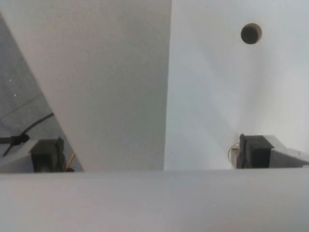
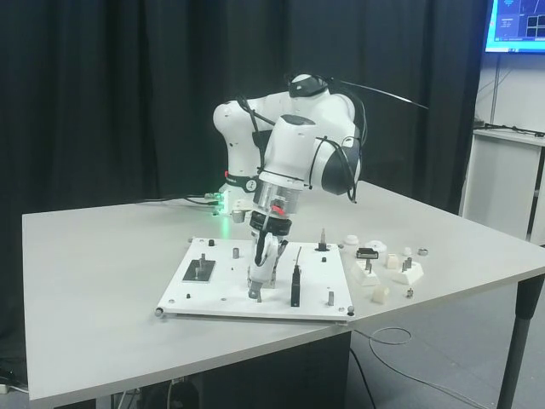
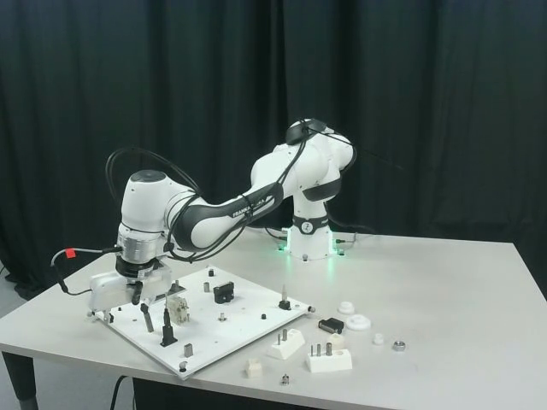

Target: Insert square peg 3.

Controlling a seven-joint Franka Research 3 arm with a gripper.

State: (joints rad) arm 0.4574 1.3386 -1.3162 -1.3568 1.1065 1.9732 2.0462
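My gripper [image 2: 255, 292] hangs low over the front part of the white board [image 2: 213, 290], near its left end in the second room view [image 3: 142, 296]. The wrist view shows both fingertips [image 1: 253, 150] set wide apart, open, with only white board surface [image 1: 212, 96] between them. A round hole [image 1: 251, 34] lies in the board ahead of the fingers. Several small grey pegs [image 2: 233, 252] stand upright on the board. I cannot tell which of them is square peg 3. Nothing is held.
A tall black upright piece [image 2: 295, 286] stands just beside the gripper on the board. Another black fixture [image 3: 224, 292] sits mid-board. White blocks and small parts [image 2: 387, 264] lie on the grey table [image 2: 102, 256] past the board. A black cable [image 1: 29, 129] runs near one fingertip.
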